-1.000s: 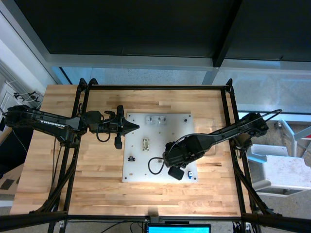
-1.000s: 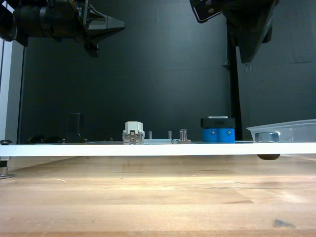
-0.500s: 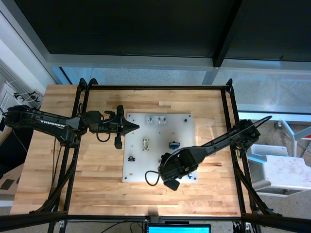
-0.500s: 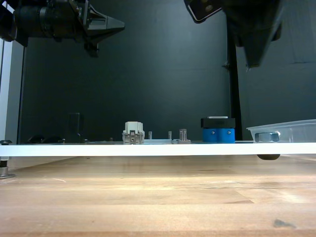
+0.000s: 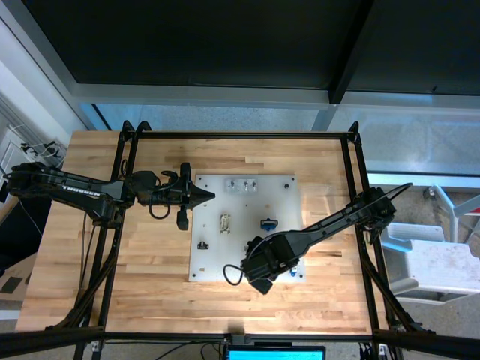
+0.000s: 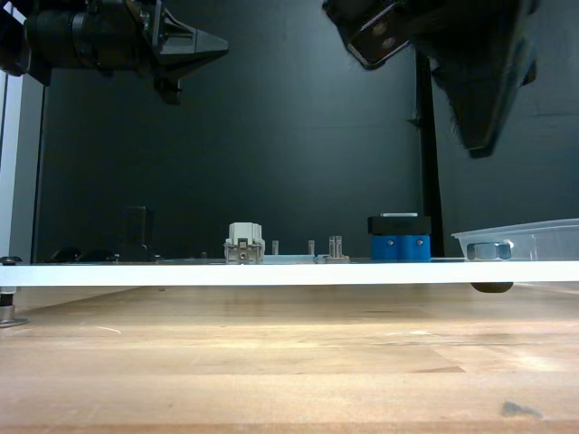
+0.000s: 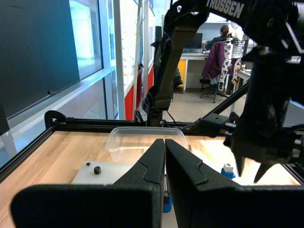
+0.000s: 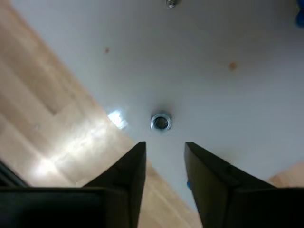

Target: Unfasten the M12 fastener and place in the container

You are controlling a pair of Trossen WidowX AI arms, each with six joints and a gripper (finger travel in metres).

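The small silver M12 nut (image 8: 161,122) sits on its stud on the white board (image 8: 204,90), not in the container. In the low view the nut (image 6: 489,250) shows in front of the clear container (image 6: 534,238), which stands beyond the board's right edge (image 7: 142,140). My right gripper (image 8: 165,145) is open and hangs well above the nut (image 6: 479,145), over the board's near right part (image 5: 264,264), hiding the stud from above. My left gripper (image 7: 165,142) is shut and empty, held high over the board's left edge (image 5: 208,196).
On the board stand a blue connector (image 5: 268,223), a grey-white connector (image 5: 224,223), a silver post (image 6: 335,247) and a black post (image 7: 97,169). A small blue-and-white piece (image 7: 228,168) lies near the right gripper. A black frame (image 5: 240,136) rims the table.
The right arm has swung toward the near edge, uncovering the blue connector, and its gripper now hangs lower. The left arm has not moved.
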